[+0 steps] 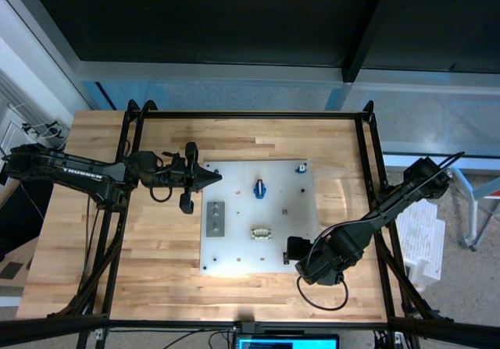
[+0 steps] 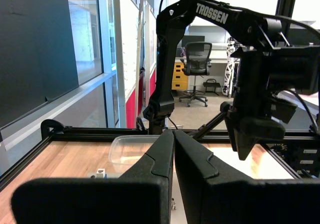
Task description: Pick the 16mm bar and install on taskboard
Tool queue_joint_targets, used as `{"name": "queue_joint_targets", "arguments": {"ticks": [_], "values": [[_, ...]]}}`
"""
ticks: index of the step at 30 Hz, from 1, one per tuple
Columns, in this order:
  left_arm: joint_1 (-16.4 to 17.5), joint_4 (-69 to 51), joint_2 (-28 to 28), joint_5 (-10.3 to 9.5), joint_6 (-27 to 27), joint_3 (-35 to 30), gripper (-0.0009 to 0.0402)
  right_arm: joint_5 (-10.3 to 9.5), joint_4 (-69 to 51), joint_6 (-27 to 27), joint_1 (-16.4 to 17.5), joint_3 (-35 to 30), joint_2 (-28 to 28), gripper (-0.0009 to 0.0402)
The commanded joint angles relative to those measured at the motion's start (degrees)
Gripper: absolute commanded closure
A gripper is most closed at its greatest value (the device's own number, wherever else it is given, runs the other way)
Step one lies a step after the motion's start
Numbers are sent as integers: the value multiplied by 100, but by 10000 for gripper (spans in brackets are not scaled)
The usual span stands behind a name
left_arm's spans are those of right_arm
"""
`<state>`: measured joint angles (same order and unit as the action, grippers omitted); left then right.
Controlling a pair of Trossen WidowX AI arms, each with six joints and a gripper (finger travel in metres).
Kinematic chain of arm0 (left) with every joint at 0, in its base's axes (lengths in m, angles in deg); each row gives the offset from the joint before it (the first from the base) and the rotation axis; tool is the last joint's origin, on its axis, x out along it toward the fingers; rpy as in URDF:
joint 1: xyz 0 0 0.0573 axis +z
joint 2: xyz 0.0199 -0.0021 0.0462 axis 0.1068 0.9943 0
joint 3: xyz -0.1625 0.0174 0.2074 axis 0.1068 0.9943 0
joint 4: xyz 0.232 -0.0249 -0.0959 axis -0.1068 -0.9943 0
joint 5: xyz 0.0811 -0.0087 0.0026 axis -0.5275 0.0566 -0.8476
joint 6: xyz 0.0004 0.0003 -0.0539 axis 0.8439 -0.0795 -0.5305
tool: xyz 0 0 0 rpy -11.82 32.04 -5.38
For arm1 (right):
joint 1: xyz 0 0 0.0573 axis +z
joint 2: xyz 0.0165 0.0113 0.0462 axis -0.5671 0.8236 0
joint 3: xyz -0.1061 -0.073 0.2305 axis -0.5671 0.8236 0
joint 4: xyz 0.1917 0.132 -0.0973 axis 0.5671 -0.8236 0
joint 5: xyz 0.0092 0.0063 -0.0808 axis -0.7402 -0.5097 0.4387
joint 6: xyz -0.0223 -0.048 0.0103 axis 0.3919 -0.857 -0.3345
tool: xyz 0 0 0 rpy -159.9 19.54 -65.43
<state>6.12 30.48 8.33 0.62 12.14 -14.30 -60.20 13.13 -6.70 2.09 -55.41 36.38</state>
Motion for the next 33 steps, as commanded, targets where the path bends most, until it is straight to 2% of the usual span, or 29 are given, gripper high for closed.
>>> {"name": "queue_joint_targets", "arguments": {"ticks": [1, 11, 15, 17, 26, 33], "values": [[2, 0, 0, 0, 2, 0, 393, -2, -92, 48, 0, -109, -9, 208], [0, 0, 0, 0, 2, 0, 393, -22, -203, 63, -22, -127, -50, 210], [2, 0, 0, 0, 2, 0, 393, -249, -225, 271, -223, -125, -133, 226], [0, 0, 0, 0, 2, 0, 393, -372, -201, 535, -372, -125, -208, 239], [2, 0, 0, 0, 2, 0, 393, -343, -96, 1534, -1008, -109, -669, 315], [2, 0, 0, 0, 2, 0, 393, -343, 59, 1716, -1600, -81, -949, 391]]}}
